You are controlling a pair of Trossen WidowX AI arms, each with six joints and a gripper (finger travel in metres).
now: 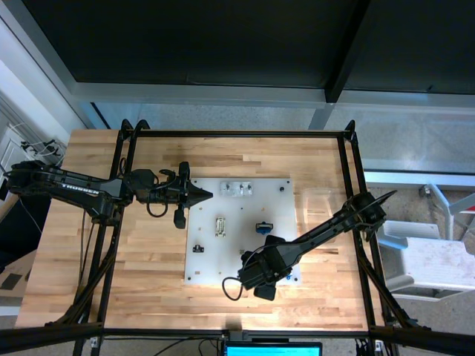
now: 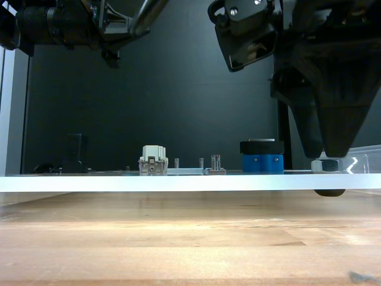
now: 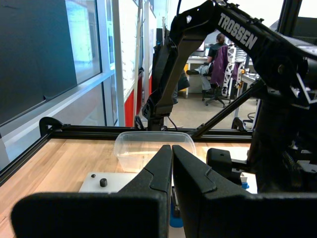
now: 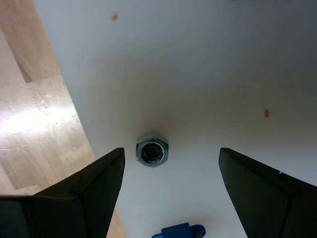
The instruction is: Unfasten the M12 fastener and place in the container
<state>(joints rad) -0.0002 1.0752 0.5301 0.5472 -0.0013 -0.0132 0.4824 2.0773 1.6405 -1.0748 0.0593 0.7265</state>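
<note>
Fingers (image 4: 94, 183) of our right gripper (image 4: 171, 153) gape empty astride the M12 fastener (image 4: 152, 150); we should centre, lower, then clamp. Left gripper (image 1: 206, 195), closed and empty, hangs at the board (image 1: 223, 248) edge.

Shiny metal nut (image 4: 152, 150), smooth white board (image 4: 208, 74), glossy wooden table (image 4: 39, 114), clear, probably plastic container (image 3: 138, 143).

Robotics lab
Black-framed pale wooden surface (image 1: 148, 245); left pincer (image 1: 209, 195) at far-left edge of white square board (image 1: 223, 259), right pincer (image 4: 171, 151) above its near-right corner; seated person (image 3: 216, 47) behind.
</note>
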